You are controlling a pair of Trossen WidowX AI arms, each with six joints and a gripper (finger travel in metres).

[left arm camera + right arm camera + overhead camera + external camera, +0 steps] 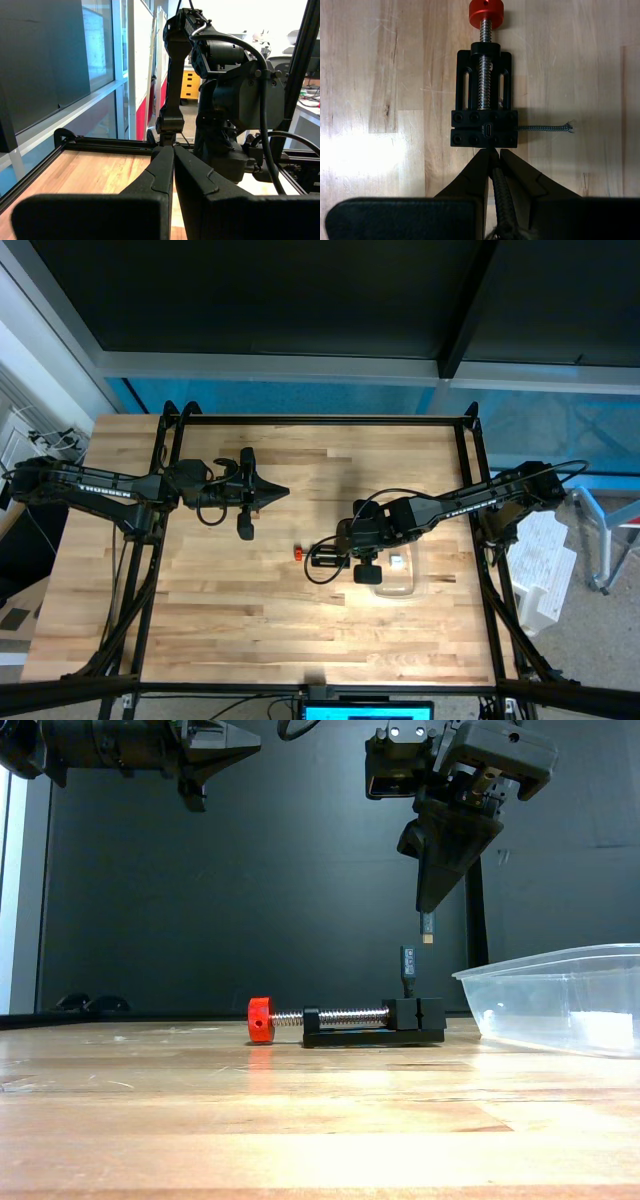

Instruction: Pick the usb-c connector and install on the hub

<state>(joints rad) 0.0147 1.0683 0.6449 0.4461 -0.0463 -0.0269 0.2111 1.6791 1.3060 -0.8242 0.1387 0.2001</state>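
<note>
1. The right gripper (428, 906) hangs point-down over the hub (372, 1020), clear of the table (300, 1120).
2. Its fingers are clamped on a braided cord (499, 192), and the usb-c connector (428, 927) pokes out just below the fingertips.
3. The connector is in the air above the block end of the hub, not touching it. Its tip sits just above and beside the top of the hub's upright grey pin (407, 963).
4. The hub lies flat on the table, red knob (260, 1019) at the end away from the clear tray (560, 985).
5. From the right wrist, the fingertips line up with a small oval slot (488, 130) in the hub's black block.
6. A small white piece (606, 1030) lies in the tray, just beside the hub.
7. Over on the left, the left gripper (280, 492) hovers high, well apart from the hub, fingers pressed together on nothing.
</note>
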